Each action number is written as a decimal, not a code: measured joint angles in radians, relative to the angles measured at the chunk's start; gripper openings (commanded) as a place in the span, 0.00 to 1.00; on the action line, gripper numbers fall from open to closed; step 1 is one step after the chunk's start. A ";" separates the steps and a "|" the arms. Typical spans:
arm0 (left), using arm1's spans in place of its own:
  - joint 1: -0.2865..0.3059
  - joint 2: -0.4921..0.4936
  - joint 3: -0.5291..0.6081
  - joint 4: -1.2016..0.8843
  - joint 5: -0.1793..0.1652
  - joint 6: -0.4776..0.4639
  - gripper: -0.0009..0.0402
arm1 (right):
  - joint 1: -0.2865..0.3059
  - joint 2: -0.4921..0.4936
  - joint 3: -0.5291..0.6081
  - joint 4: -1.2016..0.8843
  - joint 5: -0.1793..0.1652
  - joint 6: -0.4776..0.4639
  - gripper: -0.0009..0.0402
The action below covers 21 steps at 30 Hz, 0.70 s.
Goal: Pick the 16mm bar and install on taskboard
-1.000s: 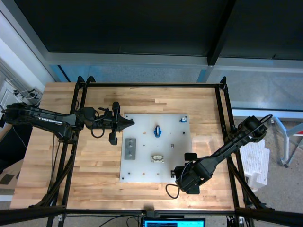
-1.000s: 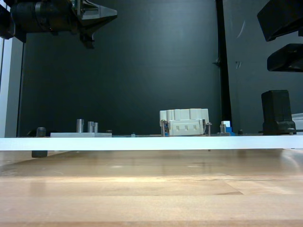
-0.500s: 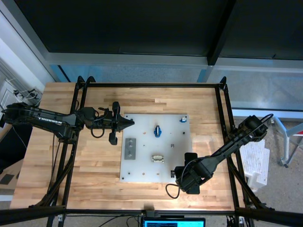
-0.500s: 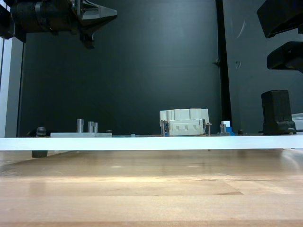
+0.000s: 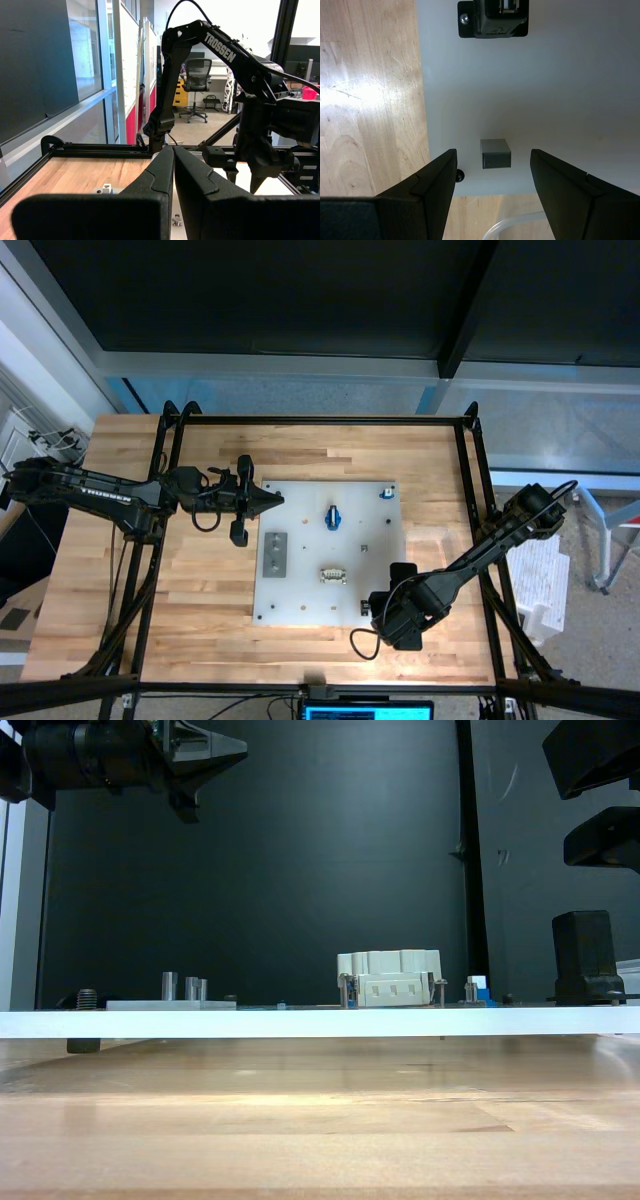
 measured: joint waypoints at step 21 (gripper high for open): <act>0.000 0.000 0.000 0.000 0.000 0.000 0.02 | -0.003 -0.089 0.067 -0.097 0.001 -0.003 0.52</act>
